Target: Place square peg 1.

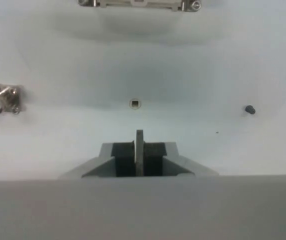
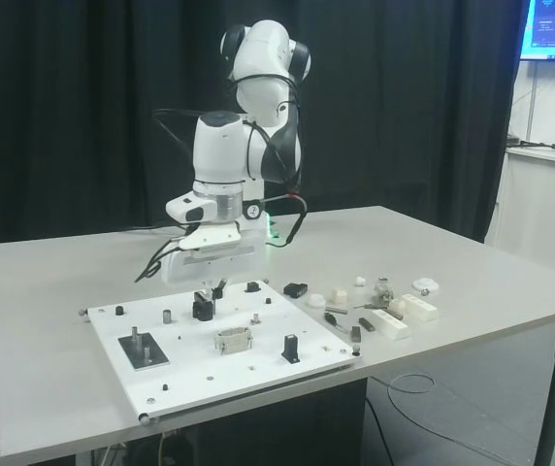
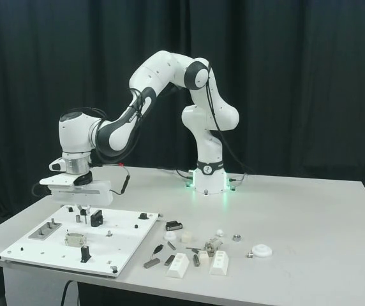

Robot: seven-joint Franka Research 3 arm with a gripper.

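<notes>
Gripper: the gripper [image 1: 139,157] hung over the white board [image 2: 258,374], its two black pads clamped together on the peg [image 1: 139,150].
Peg: a thin grey square bar, held upright between the pads, long axis running down toward the board, its tip showing past the fingertips.
Left of the line: in the wrist view, a metal coax socket [image 1: 4,98] sat at about nine o'clock from the hole, well apart.
Hole: the small square hole [image 1: 134,104] lay at twelve o'clock from the peg tip in the wrist view, near but not touching.
Key relation: peg and hole looked lined up side to side; the gap left was along that twelve o'clock line, so the tip probably had to shift that way and then go down.
Right of the line: a small black stud [image 1: 250,109] stood at three o'clock from the hole, well apart.
Risk: a square peg would likely jam if its faces were twisted against the hole's edges.
</notes>
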